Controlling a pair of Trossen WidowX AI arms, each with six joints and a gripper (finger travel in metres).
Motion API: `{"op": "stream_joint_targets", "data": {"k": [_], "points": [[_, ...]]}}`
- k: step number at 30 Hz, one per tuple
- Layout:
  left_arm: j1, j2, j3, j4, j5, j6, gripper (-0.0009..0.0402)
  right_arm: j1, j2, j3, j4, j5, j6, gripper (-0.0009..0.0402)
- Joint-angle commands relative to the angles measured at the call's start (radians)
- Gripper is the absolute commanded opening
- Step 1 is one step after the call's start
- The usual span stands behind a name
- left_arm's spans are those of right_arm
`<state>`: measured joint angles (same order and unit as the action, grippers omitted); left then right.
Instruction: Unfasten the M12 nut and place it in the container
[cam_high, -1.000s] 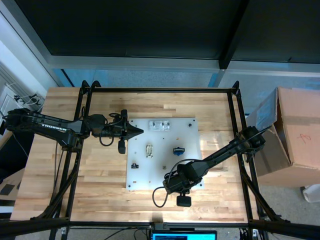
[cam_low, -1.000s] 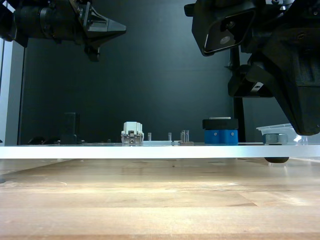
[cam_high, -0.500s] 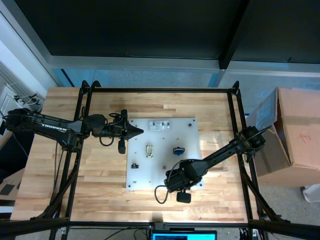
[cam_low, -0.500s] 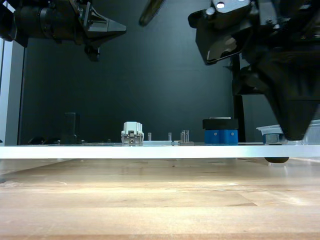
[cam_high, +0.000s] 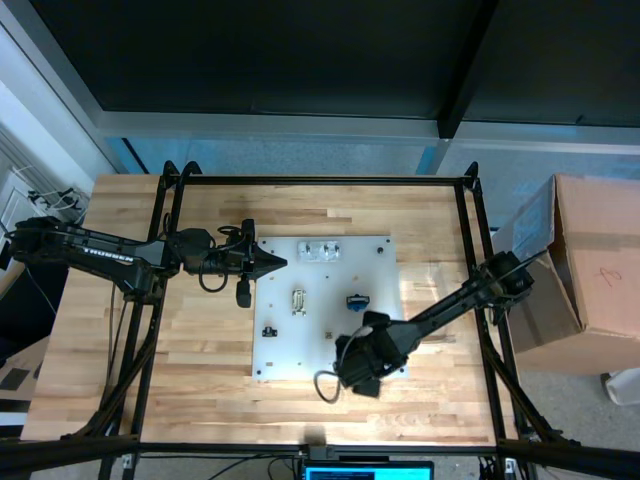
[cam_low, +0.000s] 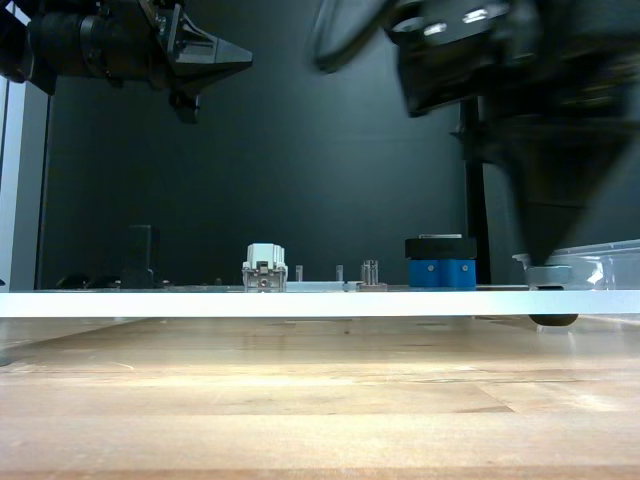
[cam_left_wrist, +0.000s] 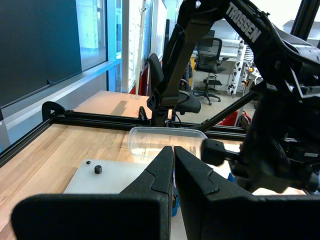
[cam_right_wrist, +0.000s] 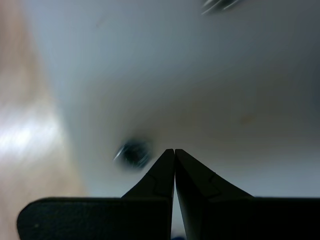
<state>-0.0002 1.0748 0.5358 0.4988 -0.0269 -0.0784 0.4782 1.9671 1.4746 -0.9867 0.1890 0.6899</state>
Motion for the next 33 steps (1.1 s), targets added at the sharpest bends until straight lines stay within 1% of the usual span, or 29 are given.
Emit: {"op": "stream_joint_targets", "data": {"k": [1, 2, 3, 9, 11, 17, 18, 20, 25, 26, 27, 28, 29, 30, 31, 33], "points": [[0.000, 0.000, 0.000, 0.000, 0.000, 0.000, 0.0000, 0.000, -0.004, 0.002, -0.008, -0.009, 0.006, 0.0000], [0.000, 0.000, 0.000, 0.000, 0.000, 0.000, 0.0000, 0.001, -0.006, 0.002, -0.008, -0.017, 0.007, 0.0000], [0.000, 0.000, 0.000, 0.000, 0.000, 0.000, 0.0000, 0.002, -0.009, 0.001, -0.007, -0.038, 0.006, 0.0000], [0.000, 0.000, 0.000, 0.000, 0.000, 0.000, 0.0000, 0.003, -0.026, 0.006, 0.021, -0.225, -0.033, 0.0000], [0.000, 0.000, 0.000, 0.000, 0.000, 0.000, 0.0000, 0.005, -0.026, 0.011, 0.023, -0.267, -0.049, 0.0000], [0.000, 0.000, 0.000, 0.000, 0.000, 0.000, 0.0000, 0.006, 0.000, 0.007, 0.060, -0.274, -0.105, 0.0000], [0.000, 0.000, 0.000, 0.000, 0.000, 0.000, 0.0000, 0.006, 0.010, 0.007, 0.061, -0.288, -0.108, 0.0000], [0.000, 0.000, 0.000, 0.000, 0.000, 0.000, 0.0000, 0.006, 0.024, 0.006, 0.064, -0.291, -0.117, 0.0000], [0.000, 0.000, 0.000, 0.000, 0.000, 0.000, 0.0000, 0.006, 0.034, 0.006, 0.065, -0.285, -0.119, 0.0000], [0.000, 0.000, 0.000, 0.000, 0.000, 0.000, 0.0000, 0.006, 0.034, 0.006, 0.063, -0.276, -0.123, 0.0000], [0.000, 0.000, 0.000, 0.000, 0.000, 0.000, 0.0000, 0.006, 0.033, 0.007, 0.056, -0.243, -0.121, 0.0000], [0.000, 0.000, 0.000, 0.000, 0.000, 0.000, 0.0000, 0.006, 0.031, 0.010, 0.035, -0.183, -0.111, 0.0000], [0.000, 0.000, 0.000, 0.000, 0.000, 0.000, 0.0000, 0.006, 0.029, 0.018, 0.004, -0.099, -0.084, 0.0000], [0.000, 0.000, 0.000, 0.000, 0.000, 0.000, 0.0000, 0.007, 0.028, 0.029, -0.032, -0.027, -0.056, 0.0000], [0.000, 0.000, 0.000, 0.000, 0.000, 0.000, 0.0000, 0.007, 0.024, 0.039, -0.060, 0.005, -0.045, 0.0000], [0.000, 0.000, 0.000, 0.000, 0.000, 0.000, 0.0000, 0.007, 0.019, 0.051, -0.089, -0.002, -0.055, 0.0000]]}}
